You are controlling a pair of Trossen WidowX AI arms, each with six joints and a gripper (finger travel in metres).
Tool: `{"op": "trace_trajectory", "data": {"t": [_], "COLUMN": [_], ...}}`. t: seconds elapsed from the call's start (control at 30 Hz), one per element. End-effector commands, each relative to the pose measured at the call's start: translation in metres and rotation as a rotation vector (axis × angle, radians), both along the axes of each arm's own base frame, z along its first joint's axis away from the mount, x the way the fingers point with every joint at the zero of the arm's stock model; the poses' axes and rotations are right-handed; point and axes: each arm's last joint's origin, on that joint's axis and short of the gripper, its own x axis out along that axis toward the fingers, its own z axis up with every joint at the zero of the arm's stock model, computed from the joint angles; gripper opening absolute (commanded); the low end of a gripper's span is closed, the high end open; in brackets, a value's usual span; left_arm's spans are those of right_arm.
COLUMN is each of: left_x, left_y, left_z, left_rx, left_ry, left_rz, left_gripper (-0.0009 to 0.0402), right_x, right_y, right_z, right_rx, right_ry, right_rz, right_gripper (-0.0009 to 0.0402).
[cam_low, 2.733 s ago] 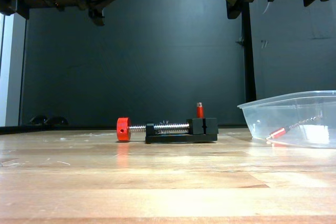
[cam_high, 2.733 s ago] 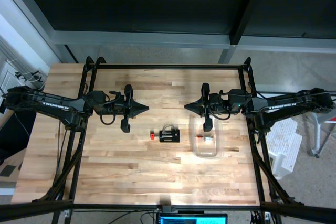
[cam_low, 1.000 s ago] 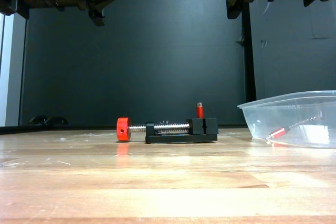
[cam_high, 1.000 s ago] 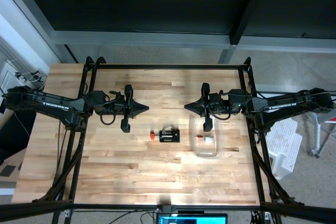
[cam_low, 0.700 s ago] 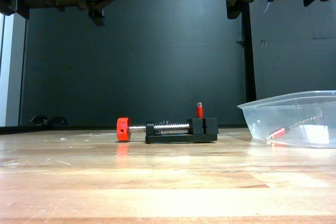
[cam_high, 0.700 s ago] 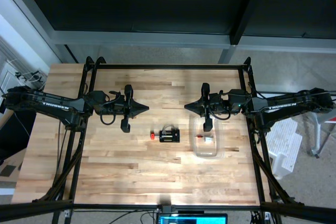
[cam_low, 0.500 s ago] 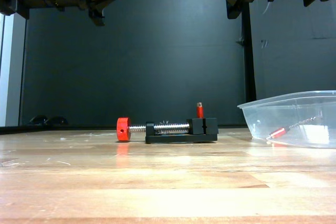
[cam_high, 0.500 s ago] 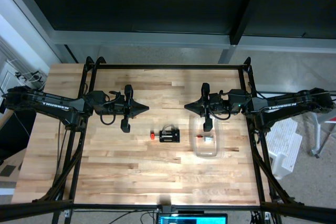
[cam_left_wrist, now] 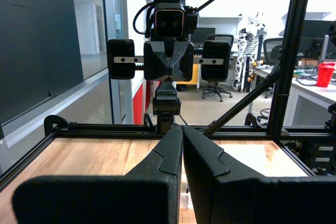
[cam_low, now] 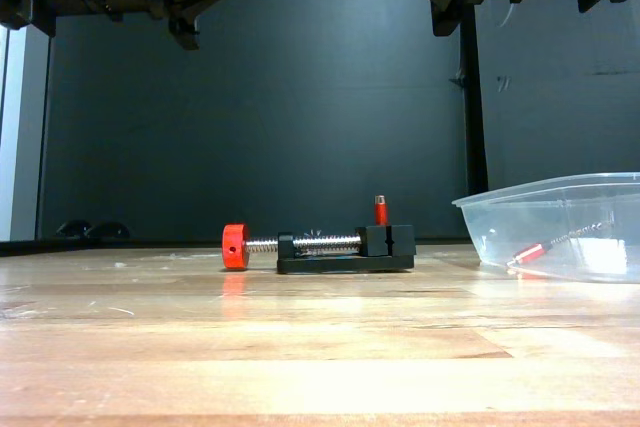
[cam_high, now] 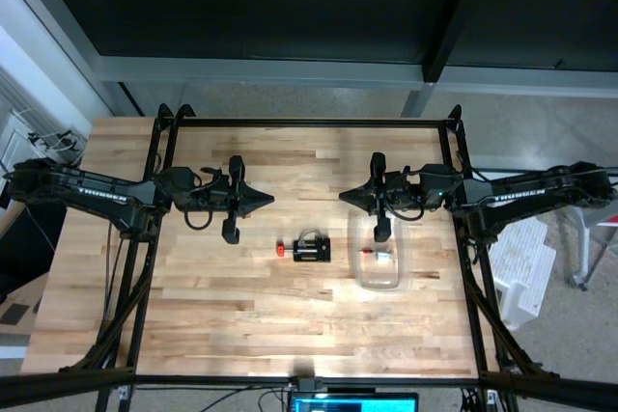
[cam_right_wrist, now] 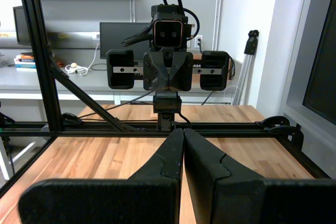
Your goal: Remove the RCA connector from the receptacle and place in the container
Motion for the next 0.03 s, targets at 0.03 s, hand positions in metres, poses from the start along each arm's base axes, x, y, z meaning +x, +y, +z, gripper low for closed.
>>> {"op": "trace_trajectory", "data": {"t": [0.03], "left_x": [0.0001], "left_y": [0.0000], "left_z": [-0.0001], "left_rx": [0.000], "left_ry": [0.000], "left_rz": [0.000], "left_gripper": [0.0000], "right_x": [0.0000], "right_y": [0.0000], "right_z": [0.0001], "right_rx": [0.000], "right_ry": [0.000], "right_rz": [0.000], "right_gripper": [0.0000]}}
